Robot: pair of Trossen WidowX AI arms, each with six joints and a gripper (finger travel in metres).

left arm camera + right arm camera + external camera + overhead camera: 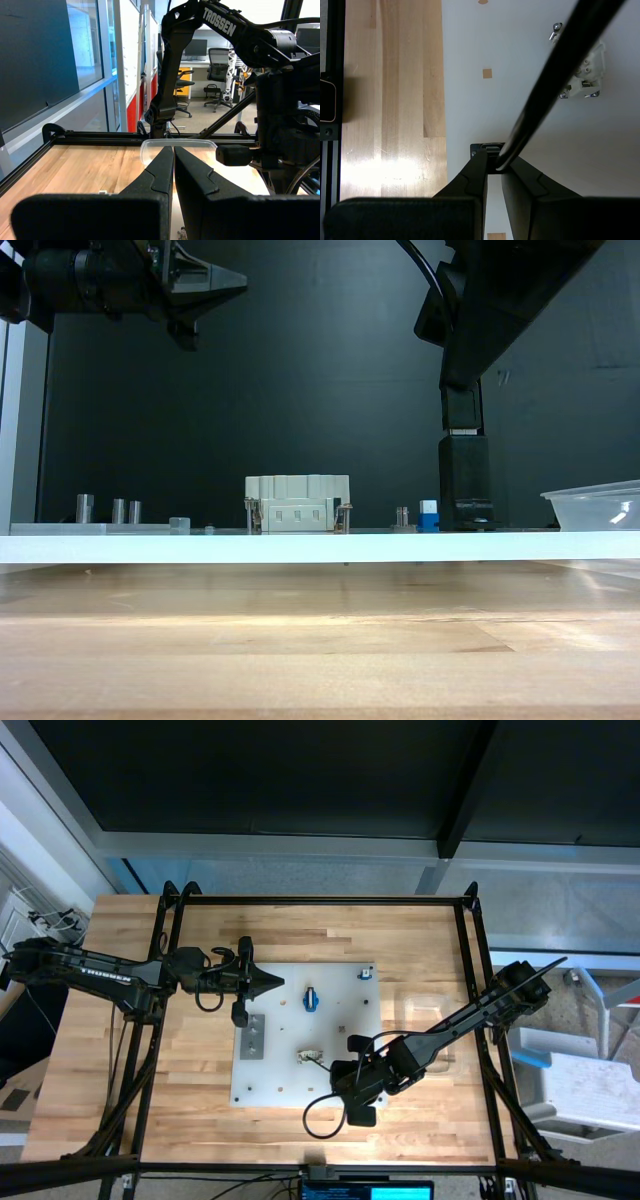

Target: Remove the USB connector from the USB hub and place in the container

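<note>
Right gripper (495,158) points straight down at the 5 o'clock part of the flat white task board (335,995). Its fingers are clamped on the thin black USB connector cable (560,65) right at the plug, which looks seated in the tiny black USB hub block (490,148); the low grip probably suits a straight pull. Clear rectangular plastic container (600,505) waits at the board's 3 o'clock with nothing in it, while the left gripper (278,982), pinched closed on nothing, hangs at 10 o'clock, out of the way.

The left arm (90,965) reaches level, high above the tabletop (150,1080), with the left claw (173,150) pressed together. The right arm (480,1010) slopes down inward. Its wrist is bent so the right claw (492,167) points straight down, nipped onto the USB connector (555,75).
</note>
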